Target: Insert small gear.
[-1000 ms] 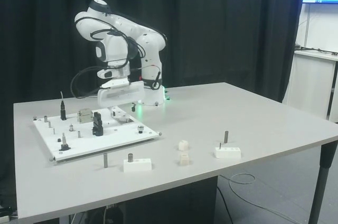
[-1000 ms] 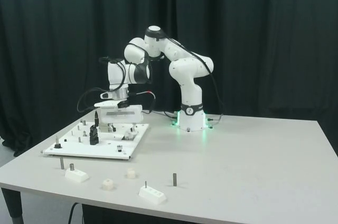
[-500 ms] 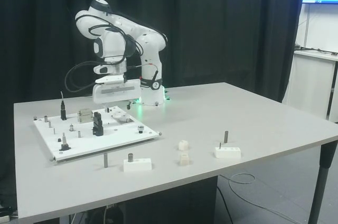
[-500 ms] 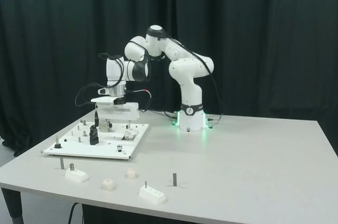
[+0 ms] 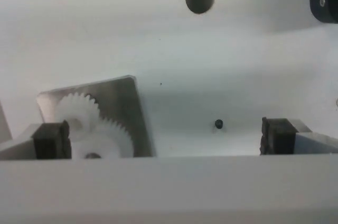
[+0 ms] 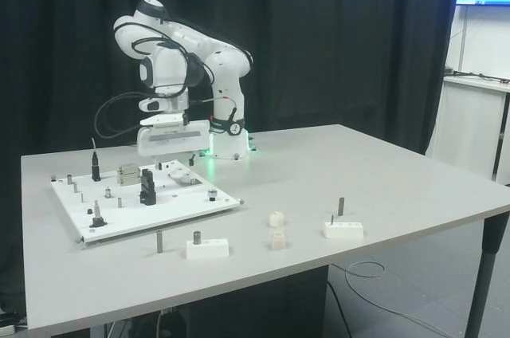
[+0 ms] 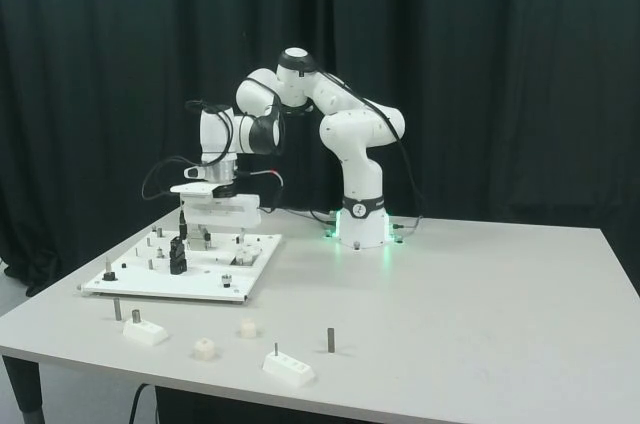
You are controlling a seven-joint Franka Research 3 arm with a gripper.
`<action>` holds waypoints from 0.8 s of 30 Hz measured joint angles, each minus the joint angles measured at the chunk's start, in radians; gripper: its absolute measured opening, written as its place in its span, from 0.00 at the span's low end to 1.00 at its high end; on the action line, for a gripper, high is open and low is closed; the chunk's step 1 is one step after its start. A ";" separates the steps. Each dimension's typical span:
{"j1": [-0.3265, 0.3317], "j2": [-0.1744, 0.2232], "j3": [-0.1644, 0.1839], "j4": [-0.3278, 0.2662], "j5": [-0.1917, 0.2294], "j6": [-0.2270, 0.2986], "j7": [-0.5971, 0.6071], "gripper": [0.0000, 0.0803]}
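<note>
**Q:** Currently at which step, and how to do it well?

**A:** Judged as withdrawal after seating. Gripper (image 5: 164, 138) spread wide, with nothing between fingers (image 5: 51, 140), hanging over board (image 6: 159, 206). Lift straight up without sideways drift, to avoid brushing teeth. Check for full seating: face level with neighbour gear (image 5: 103, 142), teeth meshed, no tilt. If riding high, press down squarely and rock slightly to find mesh.

**Q:** Location of small gear?

**A:** Apparently already in place: small gear (image 5: 78, 112), white, on grey plate (image 5: 129, 102), touching neighbour gear. Plate at about 2 o'clock from board centre in first room view, at 6 o'clock beneath gripper.

**Q:** Orientation and axis?

**A:** Flat on plate, face up. No long axis to speak of, being a disc. Bore axis upright, square to board. Teeth level all round where visible, and partly hidden behind one finger.
</note>
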 joint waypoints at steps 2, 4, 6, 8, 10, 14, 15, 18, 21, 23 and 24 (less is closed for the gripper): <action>0.000 0.000 -0.003 0.000 -0.002 0.004 0.002 1.00; 0.000 0.000 -0.007 0.000 -0.004 0.011 0.002 1.00; 0.000 0.000 -0.012 0.000 -0.008 0.016 0.003 1.00; 0.000 0.000 -0.017 0.001 -0.011 0.022 0.004 1.00; 0.000 0.000 -0.022 0.001 -0.014 0.028 0.005 1.00; 0.000 -0.001 -0.029 0.001 -0.022 0.039 0.009 1.00; 0.000 -0.001 -0.031 0.001 -0.023 0.041 0.009 1.00; 0.000 -0.001 -0.038 0.001 -0.026 0.051 0.009 1.00; 0.000 -0.001 -0.043 0.001 -0.028 0.056 0.009 1.00; 0.001 -0.001 -0.046 0.001 -0.028 0.059 0.009 1.00; 0.001 -0.002 -0.047 0.001 -0.028 0.060 0.009 1.00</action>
